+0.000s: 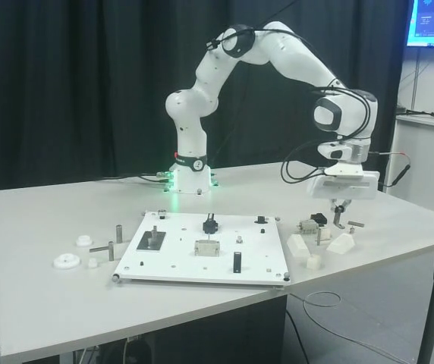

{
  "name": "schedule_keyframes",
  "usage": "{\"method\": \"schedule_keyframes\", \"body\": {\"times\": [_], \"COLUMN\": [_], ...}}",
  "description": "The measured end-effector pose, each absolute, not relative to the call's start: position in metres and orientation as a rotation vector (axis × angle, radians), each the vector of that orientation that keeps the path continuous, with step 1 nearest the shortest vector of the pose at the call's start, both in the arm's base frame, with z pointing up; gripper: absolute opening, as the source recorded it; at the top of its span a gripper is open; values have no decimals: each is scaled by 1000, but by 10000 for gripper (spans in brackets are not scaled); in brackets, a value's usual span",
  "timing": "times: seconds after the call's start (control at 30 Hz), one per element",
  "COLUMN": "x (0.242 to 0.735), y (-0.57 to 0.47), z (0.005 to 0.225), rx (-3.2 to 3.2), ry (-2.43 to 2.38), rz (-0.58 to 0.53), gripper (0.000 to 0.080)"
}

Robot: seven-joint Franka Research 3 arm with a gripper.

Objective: Place square peg 4.

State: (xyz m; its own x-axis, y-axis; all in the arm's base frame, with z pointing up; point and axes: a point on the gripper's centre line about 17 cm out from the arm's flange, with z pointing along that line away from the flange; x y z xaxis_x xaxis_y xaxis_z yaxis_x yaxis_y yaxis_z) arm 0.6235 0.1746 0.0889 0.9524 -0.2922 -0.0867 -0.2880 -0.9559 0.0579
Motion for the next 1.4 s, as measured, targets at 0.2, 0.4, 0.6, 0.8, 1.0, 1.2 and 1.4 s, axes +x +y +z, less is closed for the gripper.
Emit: {"method": "schedule_keyframes", "body": {"times": [0.2, 0.4, 0.6, 0.8, 1.0, 1.2, 1.4], "x": [613, 603, 594, 586, 579, 575, 573], "y": [187, 199, 209, 217, 224, 227, 229], "z": [80, 72, 62, 53, 46, 42, 39], "rx": [3051, 3045, 3043, 3042, 3049, 3056, 3061], "ry": [-468, -489, -505, -528, -547, -556, -558], "rz": [-152, -140, -122, -102, -82, -66, -54], "gripper": [95, 95, 95, 95, 95, 95, 95]}}
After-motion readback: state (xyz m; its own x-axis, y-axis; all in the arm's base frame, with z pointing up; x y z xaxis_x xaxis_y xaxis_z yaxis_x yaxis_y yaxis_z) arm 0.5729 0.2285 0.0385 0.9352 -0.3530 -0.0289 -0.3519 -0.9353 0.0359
